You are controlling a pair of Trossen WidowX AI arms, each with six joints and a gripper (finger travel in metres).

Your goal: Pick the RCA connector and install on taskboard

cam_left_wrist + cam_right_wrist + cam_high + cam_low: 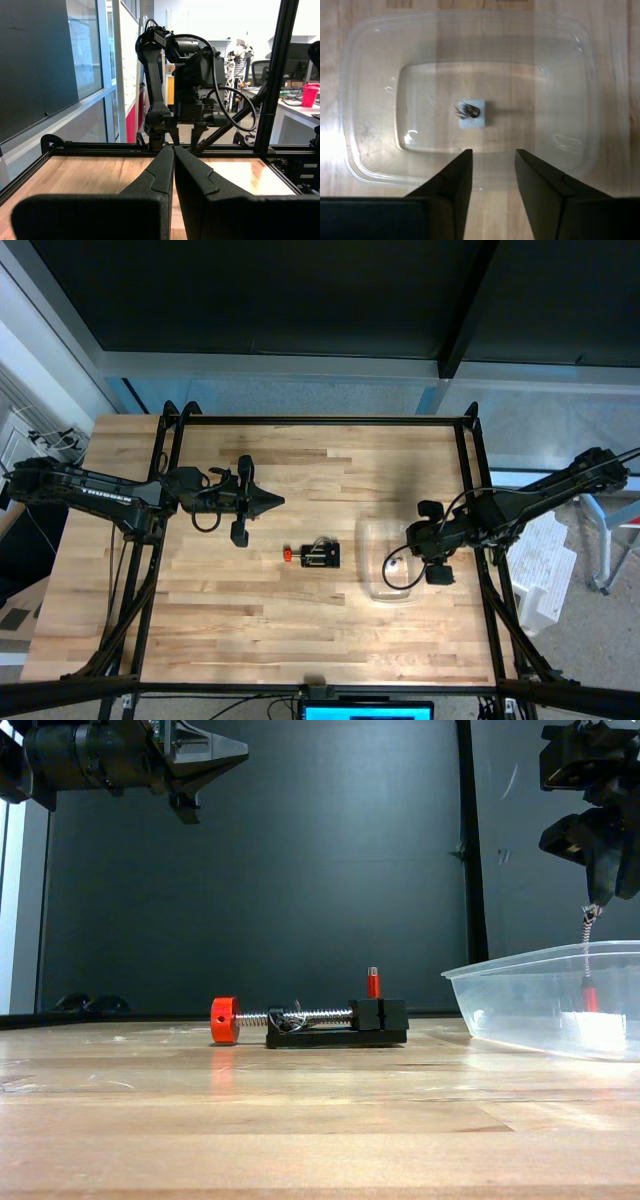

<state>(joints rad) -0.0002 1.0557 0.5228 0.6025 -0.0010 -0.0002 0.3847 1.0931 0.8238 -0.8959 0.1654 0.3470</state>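
Carrying everything, the counter: pale wood planks inside a black frame.
Left arm: reaches in from the left edge and is held high above the counter, well apart from the taskboard.
Right arm: reaches in from the right edge and ends over the tray.
Left tool: 2 fingers pressed together at the tips, gripping nothing, pointing level toward the right arm.
Right tool: points straight down above the tray, with 2 fingers parted by a narrow gap and nothing between them. The low view shows it hanging above the tray's rim.
Tray: clear plastic, rectangular with rounded corners, resting on the counter near the taskboard's right side but apart from it.
Taskboard: a small black block lying flat near the counter's middle. A threaded metal rod runs along it, and a short red peg stands on top at the end nearer the tray.
Knob: red, at the 1 end facing the left arm.
Connector: a tiny whitish piece with a dark part on it, lying alone on the tray floor near its middle. It is below the right tool's fingertips, clear of them, and not on the taskboard.
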